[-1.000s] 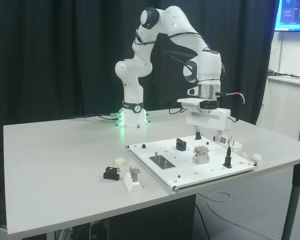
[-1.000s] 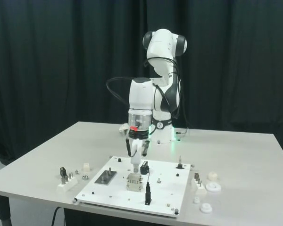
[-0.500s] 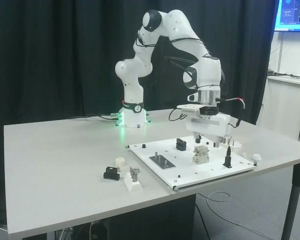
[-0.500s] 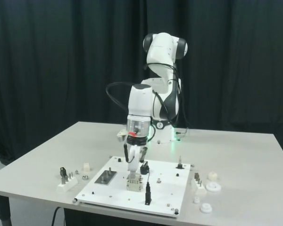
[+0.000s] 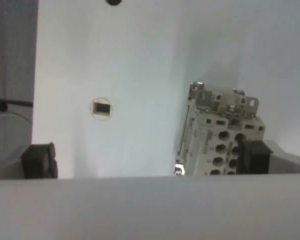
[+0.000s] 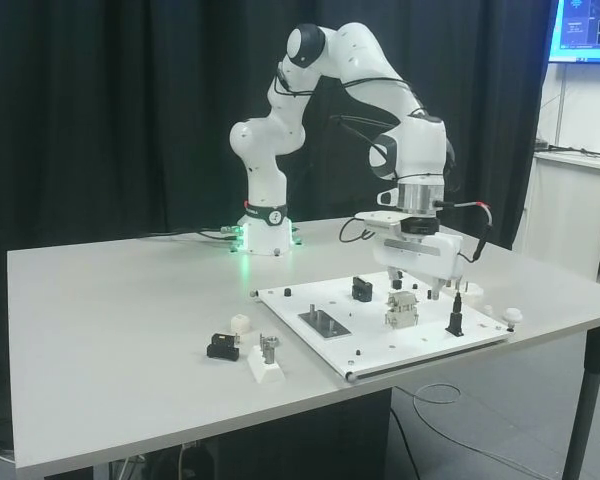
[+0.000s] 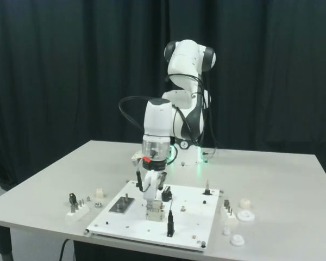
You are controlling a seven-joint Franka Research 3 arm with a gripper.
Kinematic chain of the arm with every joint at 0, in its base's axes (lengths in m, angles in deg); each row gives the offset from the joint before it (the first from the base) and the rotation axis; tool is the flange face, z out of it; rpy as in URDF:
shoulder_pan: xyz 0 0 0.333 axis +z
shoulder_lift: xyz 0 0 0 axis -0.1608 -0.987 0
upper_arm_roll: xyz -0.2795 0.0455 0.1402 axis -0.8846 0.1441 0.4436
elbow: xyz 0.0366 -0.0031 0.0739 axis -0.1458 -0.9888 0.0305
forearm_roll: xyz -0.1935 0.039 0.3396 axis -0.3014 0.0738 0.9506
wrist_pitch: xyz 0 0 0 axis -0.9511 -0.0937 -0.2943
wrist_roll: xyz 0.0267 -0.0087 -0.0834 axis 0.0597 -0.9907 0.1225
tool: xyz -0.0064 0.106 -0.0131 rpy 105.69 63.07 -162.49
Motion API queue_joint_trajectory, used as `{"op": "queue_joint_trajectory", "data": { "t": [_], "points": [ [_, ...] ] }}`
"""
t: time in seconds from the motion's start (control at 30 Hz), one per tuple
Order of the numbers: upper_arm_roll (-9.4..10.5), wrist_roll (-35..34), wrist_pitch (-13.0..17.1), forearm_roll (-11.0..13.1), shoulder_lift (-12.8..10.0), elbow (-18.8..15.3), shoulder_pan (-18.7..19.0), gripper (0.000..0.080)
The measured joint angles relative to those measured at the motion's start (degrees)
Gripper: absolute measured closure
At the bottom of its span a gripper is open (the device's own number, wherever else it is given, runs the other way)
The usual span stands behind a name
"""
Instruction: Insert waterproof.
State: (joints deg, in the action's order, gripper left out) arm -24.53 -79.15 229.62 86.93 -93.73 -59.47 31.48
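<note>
The end effector point(image 6: 414, 287), fingers spread, hangs just above the waterproof connector point(image 6: 403, 309) standing mid-way on the white board point(image 6: 320, 300) atop the grey bench point(image 6: 110, 300); the connector looks rigid and light, best gripped across its flat sides.

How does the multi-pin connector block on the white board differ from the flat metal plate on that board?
The connector block stands tall and boxy directly under the tool; the metal plate lies flat, away from the tool. The block is pale with round sockets; the plate is grey and plain. Both sit on the white board.
</note>
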Motion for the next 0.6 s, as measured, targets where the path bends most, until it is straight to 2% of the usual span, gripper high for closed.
{"op": "queue_joint_trajectory", "data": {
  "t": [0.37, 0.6],
  "points": [
    [0.03, 0.0, -5.8, 0.1, -1.7, 5.4, -0.9, 0.0003],
    [0.06, 0.0, -7.8, 1.7, -3.1, 7.1, -1.0, 0.0003]
  ]
}}
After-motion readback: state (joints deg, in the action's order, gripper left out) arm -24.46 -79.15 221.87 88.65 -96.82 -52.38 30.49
